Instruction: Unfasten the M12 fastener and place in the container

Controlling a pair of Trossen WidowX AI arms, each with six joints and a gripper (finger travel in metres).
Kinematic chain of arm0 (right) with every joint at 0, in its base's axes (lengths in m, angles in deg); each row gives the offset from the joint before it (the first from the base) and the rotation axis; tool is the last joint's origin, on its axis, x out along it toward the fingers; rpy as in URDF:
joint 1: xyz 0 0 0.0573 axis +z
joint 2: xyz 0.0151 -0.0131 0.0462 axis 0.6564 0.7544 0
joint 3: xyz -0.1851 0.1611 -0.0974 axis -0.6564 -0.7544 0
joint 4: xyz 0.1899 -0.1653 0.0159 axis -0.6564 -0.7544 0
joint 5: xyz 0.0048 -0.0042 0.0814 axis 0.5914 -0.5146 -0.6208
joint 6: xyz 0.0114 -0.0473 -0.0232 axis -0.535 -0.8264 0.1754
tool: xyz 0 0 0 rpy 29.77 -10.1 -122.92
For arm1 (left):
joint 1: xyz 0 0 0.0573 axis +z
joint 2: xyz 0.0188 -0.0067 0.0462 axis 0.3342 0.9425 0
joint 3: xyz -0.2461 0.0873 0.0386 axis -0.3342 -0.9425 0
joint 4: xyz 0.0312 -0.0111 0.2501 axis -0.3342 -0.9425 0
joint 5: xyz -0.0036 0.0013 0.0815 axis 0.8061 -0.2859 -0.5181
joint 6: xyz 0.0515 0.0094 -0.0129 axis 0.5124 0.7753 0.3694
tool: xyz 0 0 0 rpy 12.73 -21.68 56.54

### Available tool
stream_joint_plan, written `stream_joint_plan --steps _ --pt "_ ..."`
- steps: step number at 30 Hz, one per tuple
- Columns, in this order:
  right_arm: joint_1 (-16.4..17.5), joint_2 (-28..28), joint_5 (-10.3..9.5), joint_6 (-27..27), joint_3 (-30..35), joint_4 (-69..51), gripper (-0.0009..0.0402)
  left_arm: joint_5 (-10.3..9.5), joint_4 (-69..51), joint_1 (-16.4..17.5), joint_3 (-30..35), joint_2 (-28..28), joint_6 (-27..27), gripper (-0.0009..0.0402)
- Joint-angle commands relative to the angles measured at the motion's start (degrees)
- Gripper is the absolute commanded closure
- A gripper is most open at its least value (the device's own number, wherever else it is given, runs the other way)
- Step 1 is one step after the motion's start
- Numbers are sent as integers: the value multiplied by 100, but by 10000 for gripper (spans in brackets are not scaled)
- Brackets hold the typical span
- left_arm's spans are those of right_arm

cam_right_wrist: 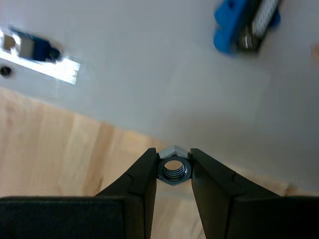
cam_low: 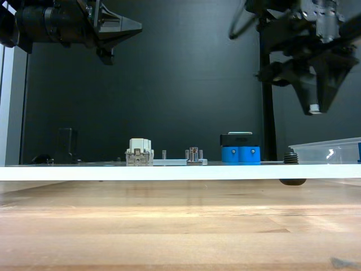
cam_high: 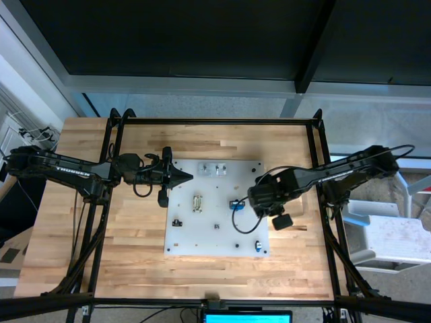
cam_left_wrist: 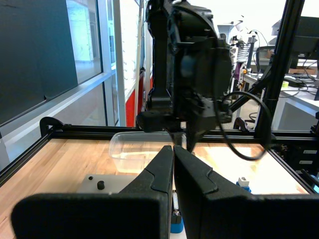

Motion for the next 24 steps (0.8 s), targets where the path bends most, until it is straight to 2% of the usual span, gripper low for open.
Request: stream_joint_plan --steps 1,14,21,22,24 --pt "-107 -352 -7 9 -356 9 361 2 2 0 2 0 2 393" --pt "-715 -1585 -9 59 -1545 -70 361 2 2 0 2 0 2 393" --pt "-997 -2092 17 197 -1888 -223 361 2 2 2 2 0 2 393" --pt "-1027 -2144 76 227 -1934 -223 361 2 2 2 2 0 2 393" --pt "-1082 -2186 328 354 -2000 -221 361 2 2 0 2 0 2 393"
